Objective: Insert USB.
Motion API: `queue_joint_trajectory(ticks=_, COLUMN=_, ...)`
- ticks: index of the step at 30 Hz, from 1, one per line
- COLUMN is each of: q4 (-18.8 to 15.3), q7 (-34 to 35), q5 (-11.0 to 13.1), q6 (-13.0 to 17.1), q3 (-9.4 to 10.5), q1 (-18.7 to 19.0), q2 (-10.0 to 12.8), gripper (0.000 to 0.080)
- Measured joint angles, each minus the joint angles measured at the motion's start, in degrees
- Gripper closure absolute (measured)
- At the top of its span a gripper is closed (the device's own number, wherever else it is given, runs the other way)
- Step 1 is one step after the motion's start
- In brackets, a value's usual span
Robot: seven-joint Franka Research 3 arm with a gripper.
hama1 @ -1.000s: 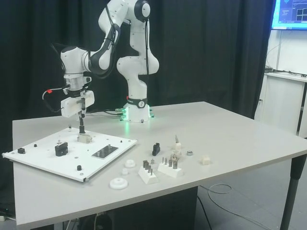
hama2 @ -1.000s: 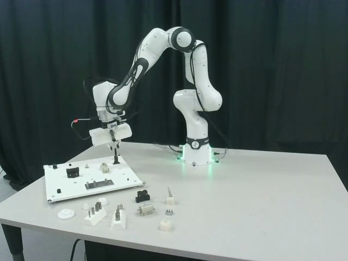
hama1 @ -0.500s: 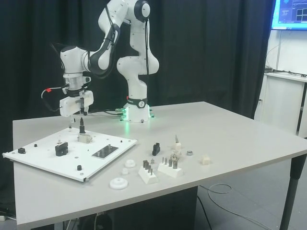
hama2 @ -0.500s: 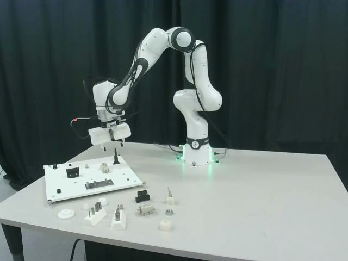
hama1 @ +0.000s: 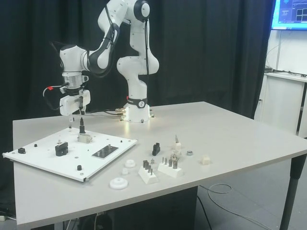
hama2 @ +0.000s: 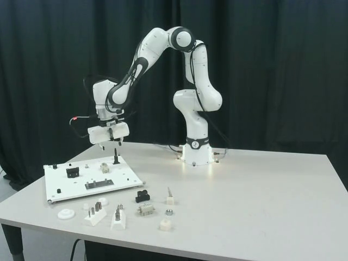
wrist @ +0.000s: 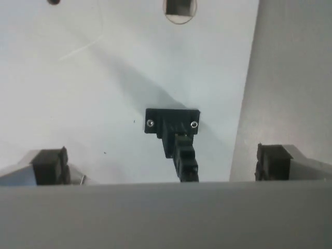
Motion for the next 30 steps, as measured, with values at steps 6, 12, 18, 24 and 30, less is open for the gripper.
queue_joint_trajectory(ticks=6, q4=0.0, q7=-3.5, q5=-0.01, q6=-0.41, q3=0.05, q1=0.13, q2=-0.94, gripper=0.0003)
queue_joint_trajectory(ticks=12, q4=0.03, q7=-3.86, q5=-0.82, q6=-0.42, q3=0.07, q1=0.18, q2=-2.07, gripper=0.0003)
queue_joint_trajectory(ticks=18, q4=0.25, q7=-4.2, q5=-3.32, q6=-0.45, q3=0.01, q1=0.12, q2=-3.46, gripper=0.0003)
queue_joint_trajectory(ticks=24, q4=0.47, q7=-6.48, q5=-6.37, q6=-1.24, q3=-0.07, q1=-0.06, q2=-5.48, gripper=0.0003)
queue_joint_trajectory(ticks=30, q4=0.52, q7=-8.4, q5=-8.63, q6=-2.36, q3=-0.08, q1=-0.5, q2=-7.69, gripper=0.0003)
